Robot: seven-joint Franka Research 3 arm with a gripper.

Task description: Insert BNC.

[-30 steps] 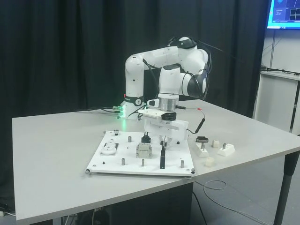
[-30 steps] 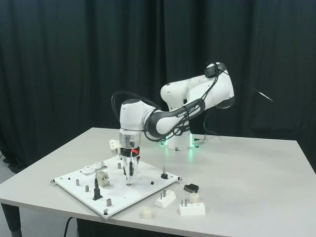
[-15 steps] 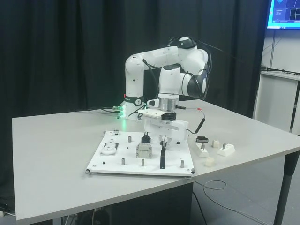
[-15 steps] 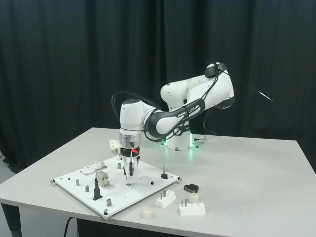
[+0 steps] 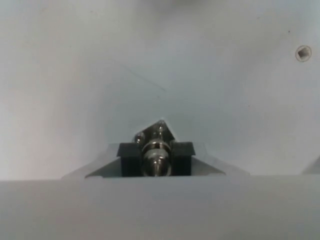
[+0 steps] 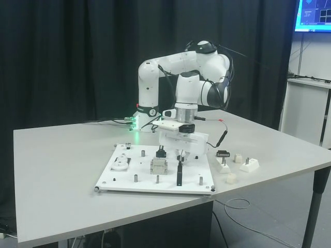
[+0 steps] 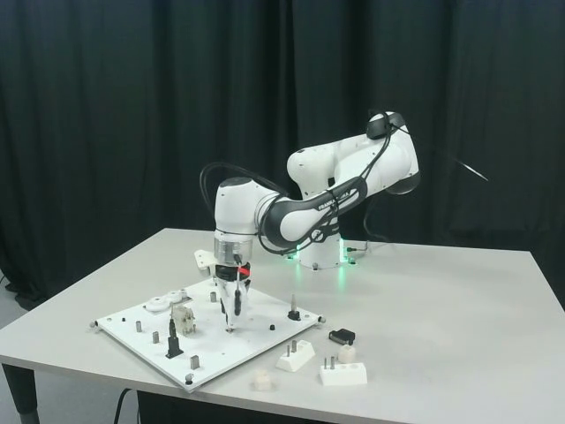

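In the wrist view a metal BNC connector sits between two black pads, so my gripper is shut on it. Beneath it is the white board; no socket shows under the connector. From the room, the gripper points straight down over the middle of the white board, close to its surface. The second room view shows the gripper the same way above the board. The connector itself is too small to make out from the room.
On the board stand a grey block, a white round part, a black upright piece and several short pegs. Off the board to the right lie white blocks and a small black part. A thin cable hangs by the wrist.
The arm's wrist and forearm look a touch higher than a second ago. The gripper stays over the same spot of the board with the connector still in it.
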